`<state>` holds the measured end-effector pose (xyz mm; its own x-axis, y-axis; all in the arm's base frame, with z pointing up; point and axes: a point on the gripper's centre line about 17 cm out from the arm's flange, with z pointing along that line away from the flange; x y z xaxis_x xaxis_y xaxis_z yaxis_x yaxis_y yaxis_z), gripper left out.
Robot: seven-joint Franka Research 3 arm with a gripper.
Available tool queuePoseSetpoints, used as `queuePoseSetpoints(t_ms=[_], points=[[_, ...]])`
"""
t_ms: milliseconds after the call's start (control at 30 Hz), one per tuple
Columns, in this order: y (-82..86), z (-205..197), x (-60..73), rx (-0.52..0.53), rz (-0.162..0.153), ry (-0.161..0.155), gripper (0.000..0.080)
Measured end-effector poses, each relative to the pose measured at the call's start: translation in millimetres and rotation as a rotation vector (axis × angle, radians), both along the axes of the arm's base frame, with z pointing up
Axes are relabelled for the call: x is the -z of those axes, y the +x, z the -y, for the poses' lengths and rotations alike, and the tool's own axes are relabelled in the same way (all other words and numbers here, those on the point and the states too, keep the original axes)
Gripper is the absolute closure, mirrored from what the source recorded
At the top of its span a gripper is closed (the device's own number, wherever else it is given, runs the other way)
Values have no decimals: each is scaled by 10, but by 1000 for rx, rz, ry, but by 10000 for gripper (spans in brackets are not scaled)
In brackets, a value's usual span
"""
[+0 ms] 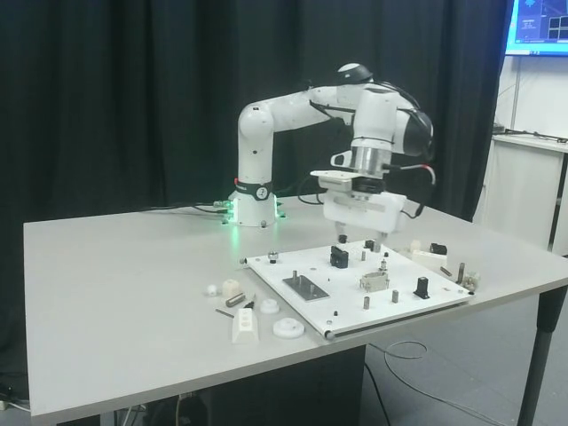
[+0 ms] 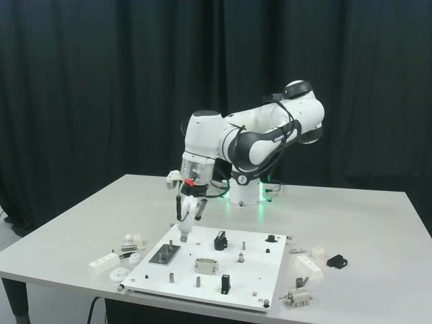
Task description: Remove square peg 3.
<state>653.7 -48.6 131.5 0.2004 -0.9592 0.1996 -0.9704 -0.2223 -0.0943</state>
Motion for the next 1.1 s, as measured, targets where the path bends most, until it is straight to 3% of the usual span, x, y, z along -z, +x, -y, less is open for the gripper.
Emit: queuePoseSetpoints(t_ms=[300, 600, 1100], points=[[321, -234, -1, 45, 16, 13, 3], [520, -290, 7, 180, 20, 59, 3], [611, -440, 127, 237, -52, 127, 3]])
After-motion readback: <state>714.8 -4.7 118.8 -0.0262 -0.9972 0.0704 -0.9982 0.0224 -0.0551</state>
